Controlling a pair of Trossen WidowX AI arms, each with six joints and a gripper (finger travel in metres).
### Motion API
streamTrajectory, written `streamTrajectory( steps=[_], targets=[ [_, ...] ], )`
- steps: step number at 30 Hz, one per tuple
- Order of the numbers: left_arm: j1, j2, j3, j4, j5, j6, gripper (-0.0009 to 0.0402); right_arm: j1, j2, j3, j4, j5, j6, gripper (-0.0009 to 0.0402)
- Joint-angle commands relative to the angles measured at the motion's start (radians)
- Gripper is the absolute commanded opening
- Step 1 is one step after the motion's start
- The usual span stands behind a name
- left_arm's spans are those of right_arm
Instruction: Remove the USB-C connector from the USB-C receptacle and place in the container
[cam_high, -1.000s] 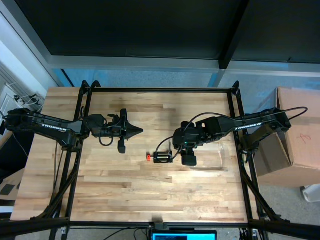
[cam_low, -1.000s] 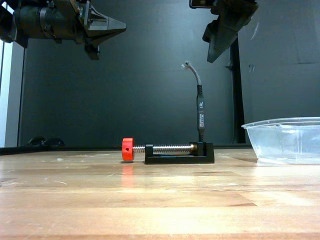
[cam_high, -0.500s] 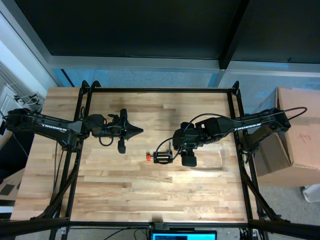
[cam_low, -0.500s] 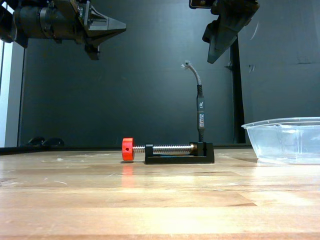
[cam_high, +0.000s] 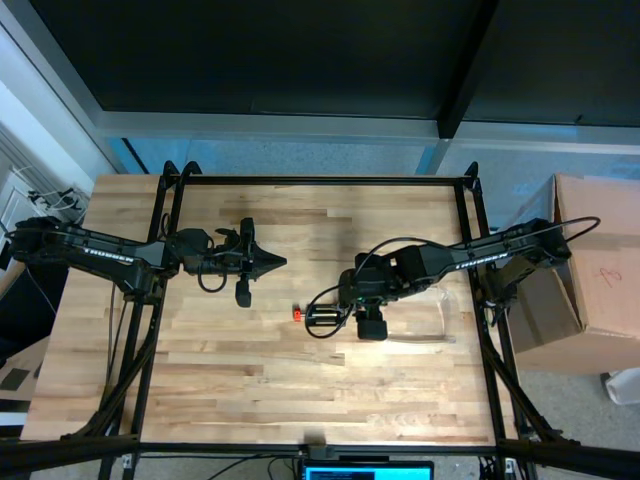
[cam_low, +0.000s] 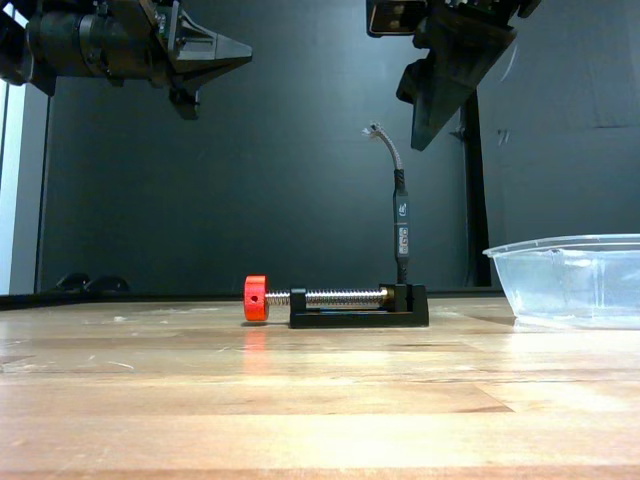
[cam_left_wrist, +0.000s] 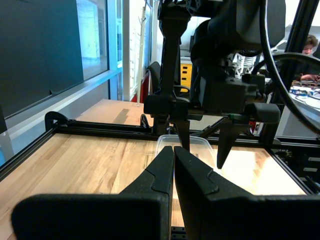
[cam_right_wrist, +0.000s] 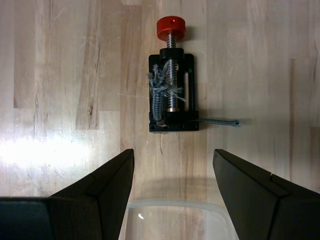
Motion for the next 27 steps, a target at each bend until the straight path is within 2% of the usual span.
streamTrajectory(
  steps=[1,27],
  targets=[
    [0.000,0.000,0.000,0.000,0.000,0.000,0.0000,0.005,0.016,0.008,-0.002,-0.002,0.006,0.0220],
    [0.000,0.000,0.000,0.000,0.000,0.000,0.0000,0.025,0.135,0.043,0.032,-0.006,0.017,0.0219]
  ],
)
